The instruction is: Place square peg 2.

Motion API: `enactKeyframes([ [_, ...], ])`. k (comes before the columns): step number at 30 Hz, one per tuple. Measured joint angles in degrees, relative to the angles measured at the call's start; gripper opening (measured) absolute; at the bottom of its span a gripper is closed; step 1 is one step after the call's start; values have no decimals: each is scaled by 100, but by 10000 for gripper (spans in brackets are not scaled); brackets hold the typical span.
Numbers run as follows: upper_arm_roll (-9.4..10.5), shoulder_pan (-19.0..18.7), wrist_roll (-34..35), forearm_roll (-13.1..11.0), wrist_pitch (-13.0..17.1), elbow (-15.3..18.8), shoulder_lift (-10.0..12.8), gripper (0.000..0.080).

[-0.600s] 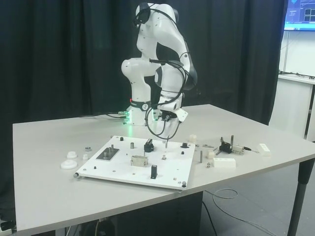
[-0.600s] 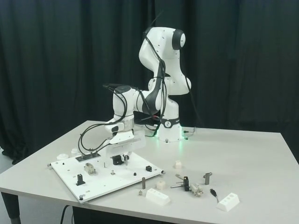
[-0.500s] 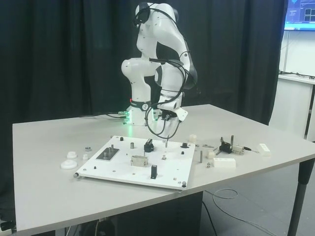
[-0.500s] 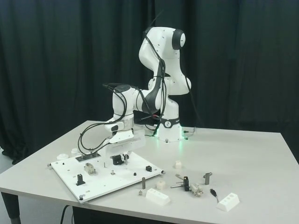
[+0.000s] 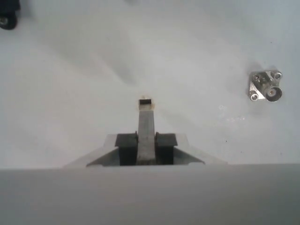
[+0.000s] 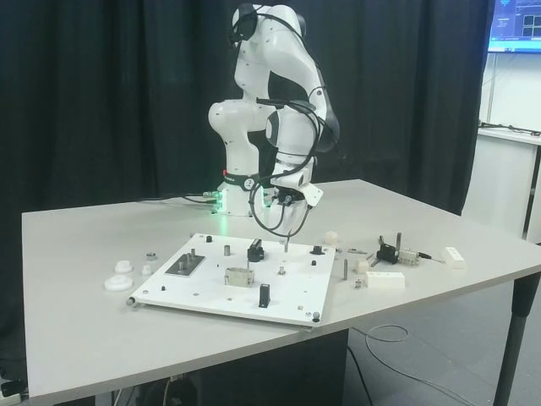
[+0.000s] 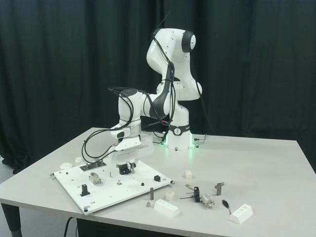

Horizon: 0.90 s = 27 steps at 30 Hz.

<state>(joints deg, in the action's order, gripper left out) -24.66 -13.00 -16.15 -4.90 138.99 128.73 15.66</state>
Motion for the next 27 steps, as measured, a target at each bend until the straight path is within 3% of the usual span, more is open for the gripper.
enactKeyframes([
  [18, 3, -7, 20, -8, -1, -22, 0, 75],
  [27, 140, -84, 274, -199, -21, -66, -47, 75],
])
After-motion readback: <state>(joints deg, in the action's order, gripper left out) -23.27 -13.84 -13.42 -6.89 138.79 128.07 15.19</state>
